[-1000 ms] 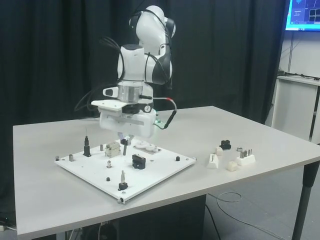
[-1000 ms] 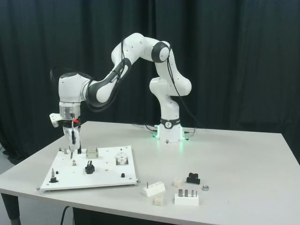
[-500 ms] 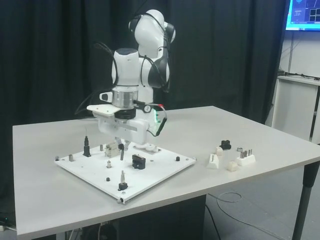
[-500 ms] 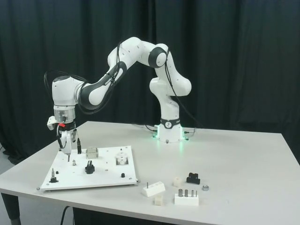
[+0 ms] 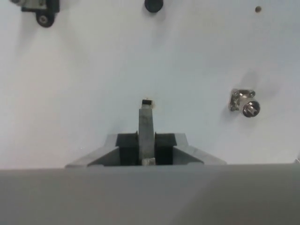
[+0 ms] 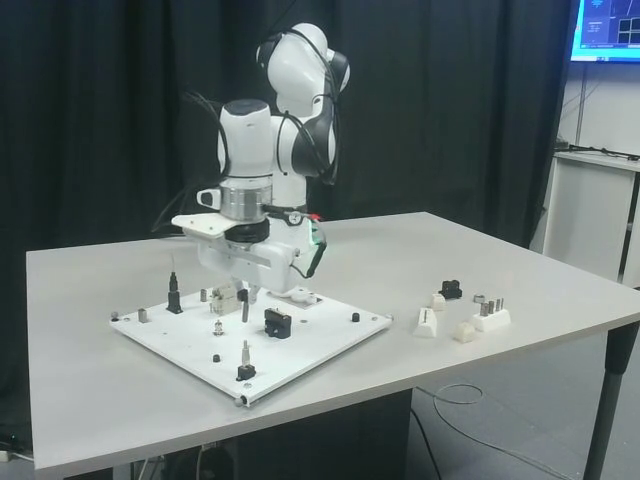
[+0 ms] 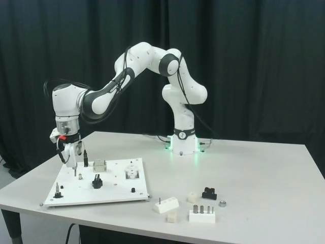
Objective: Insert square peg 2.
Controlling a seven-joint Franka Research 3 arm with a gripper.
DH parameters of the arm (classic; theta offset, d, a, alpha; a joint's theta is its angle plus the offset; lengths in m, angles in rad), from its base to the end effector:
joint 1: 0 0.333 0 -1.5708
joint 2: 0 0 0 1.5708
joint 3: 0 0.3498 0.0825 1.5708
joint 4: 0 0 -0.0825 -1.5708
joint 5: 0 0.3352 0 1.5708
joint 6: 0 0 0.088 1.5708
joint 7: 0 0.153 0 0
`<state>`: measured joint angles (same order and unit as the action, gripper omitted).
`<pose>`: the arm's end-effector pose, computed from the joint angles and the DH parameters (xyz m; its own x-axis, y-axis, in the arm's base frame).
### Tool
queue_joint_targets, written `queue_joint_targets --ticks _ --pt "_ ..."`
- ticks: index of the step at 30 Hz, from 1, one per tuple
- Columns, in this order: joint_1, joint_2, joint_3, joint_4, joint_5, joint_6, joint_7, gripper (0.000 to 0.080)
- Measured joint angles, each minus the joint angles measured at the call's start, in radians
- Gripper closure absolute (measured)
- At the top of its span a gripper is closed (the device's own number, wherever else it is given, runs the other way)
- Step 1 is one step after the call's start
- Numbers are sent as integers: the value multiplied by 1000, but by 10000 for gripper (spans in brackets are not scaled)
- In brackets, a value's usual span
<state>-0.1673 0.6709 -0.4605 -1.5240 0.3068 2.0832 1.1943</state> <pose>0.5913 -0.3316 0.2976 -0.3200 -0.9474 0.0053 -0.9466 0.3199 0.0388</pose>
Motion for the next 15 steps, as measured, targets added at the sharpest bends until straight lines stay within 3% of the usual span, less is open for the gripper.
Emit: queue_joint_targets --ticks 15 --pt "-24 57 -5 63 49 -67 -16 734"
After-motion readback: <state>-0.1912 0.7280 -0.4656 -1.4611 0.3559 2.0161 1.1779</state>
